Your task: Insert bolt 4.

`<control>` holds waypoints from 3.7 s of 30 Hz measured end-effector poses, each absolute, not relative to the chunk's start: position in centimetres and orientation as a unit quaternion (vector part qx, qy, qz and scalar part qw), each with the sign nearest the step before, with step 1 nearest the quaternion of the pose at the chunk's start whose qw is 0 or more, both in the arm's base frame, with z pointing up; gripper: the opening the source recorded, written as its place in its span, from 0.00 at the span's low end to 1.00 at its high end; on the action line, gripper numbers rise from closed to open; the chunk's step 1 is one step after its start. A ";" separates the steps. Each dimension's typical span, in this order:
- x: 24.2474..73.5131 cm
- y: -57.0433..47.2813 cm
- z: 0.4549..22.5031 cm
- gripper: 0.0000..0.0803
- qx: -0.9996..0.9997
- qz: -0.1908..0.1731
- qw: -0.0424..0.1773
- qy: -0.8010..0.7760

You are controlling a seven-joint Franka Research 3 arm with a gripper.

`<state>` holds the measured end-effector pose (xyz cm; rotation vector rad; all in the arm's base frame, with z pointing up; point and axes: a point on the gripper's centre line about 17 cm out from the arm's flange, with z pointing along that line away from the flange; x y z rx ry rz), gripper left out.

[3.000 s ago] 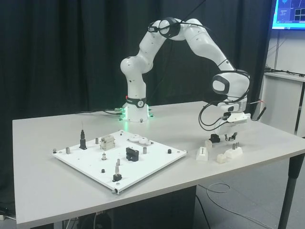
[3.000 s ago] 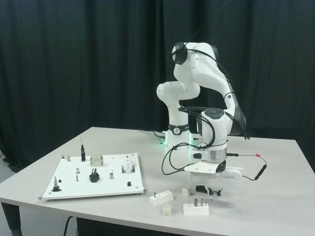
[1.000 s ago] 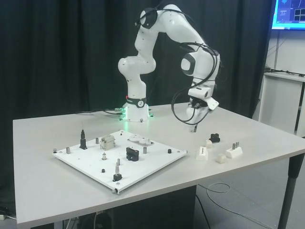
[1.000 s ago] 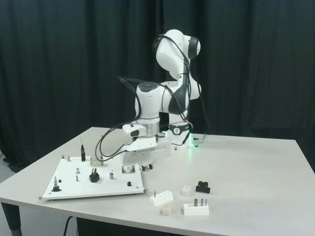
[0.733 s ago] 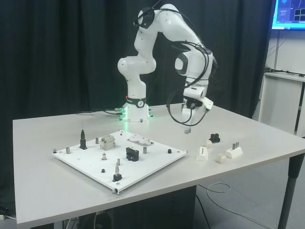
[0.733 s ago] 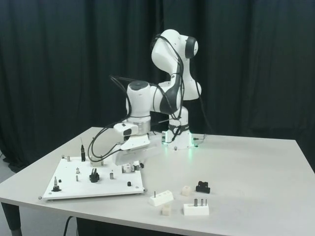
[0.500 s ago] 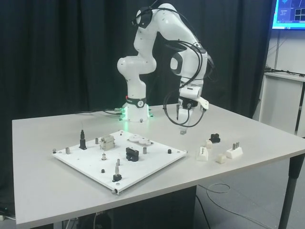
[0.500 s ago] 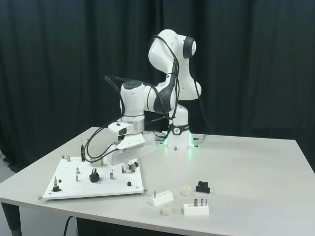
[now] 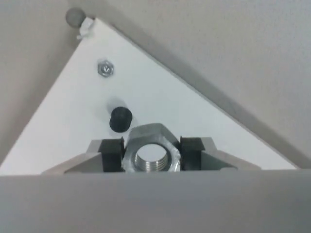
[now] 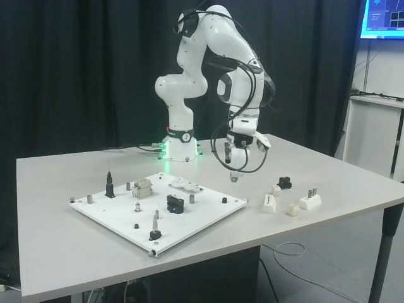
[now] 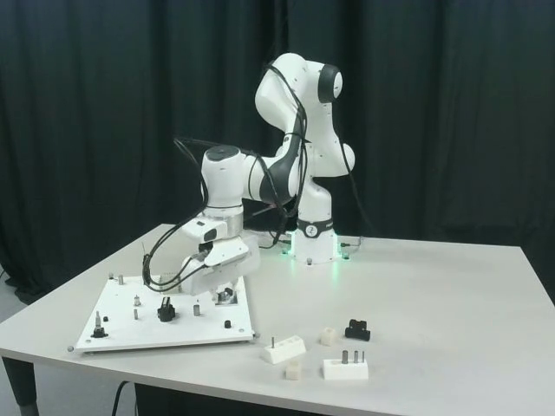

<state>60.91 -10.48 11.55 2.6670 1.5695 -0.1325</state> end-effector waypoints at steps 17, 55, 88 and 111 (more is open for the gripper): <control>58.5 -11.5 9.0 0.30 0.843 -0.051 0.013 0.536; 57.2 -10.6 5.9 0.30 0.838 -0.010 0.039 0.543; 57.2 -11.3 5.6 0.30 0.840 -0.006 0.047 0.540; 57.3 -11.5 4.4 0.30 0.840 -0.012 0.047 0.541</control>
